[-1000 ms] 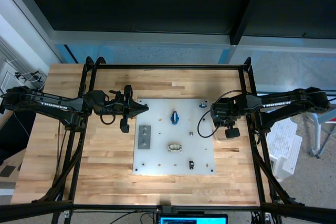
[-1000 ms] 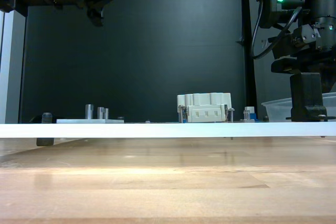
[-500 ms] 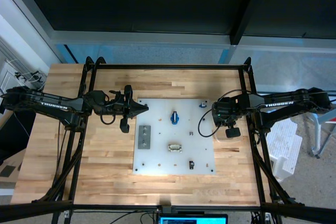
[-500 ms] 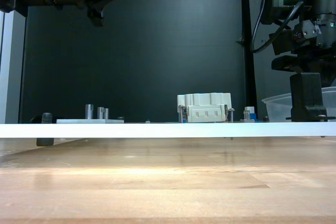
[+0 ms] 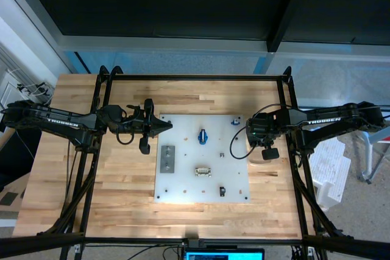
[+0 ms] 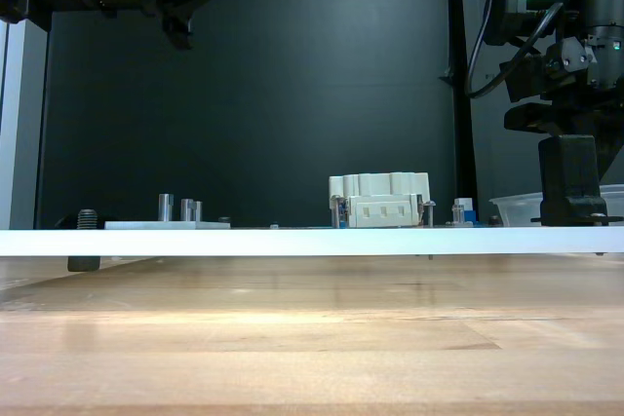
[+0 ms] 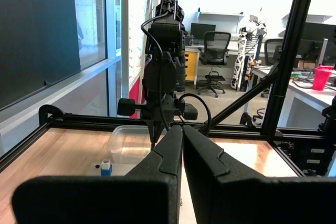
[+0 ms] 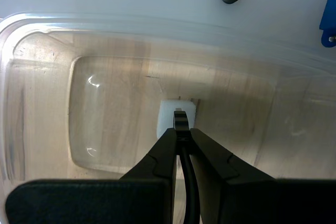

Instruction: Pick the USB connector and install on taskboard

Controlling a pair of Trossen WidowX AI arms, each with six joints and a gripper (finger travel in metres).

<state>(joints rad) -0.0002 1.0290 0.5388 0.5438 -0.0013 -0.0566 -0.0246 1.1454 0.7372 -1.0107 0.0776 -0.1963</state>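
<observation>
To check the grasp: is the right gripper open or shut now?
Shut: the right gripper clamps the USB connector at the clear bin beside the taskboard. The left gripper, also shut, hangs above the taskboard's left edge.

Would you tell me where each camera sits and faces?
High: above near edge, looking down on taskboard; left arm, right arm show.
Low: tabletop height, level along taskboard; arms overhead.
Left wrist: along left gripper, over taskboard's left edge, toward right arm.
Right wrist: down right gripper, gripping USB connector over clear bin.
Wrist views share the bin.
</observation>
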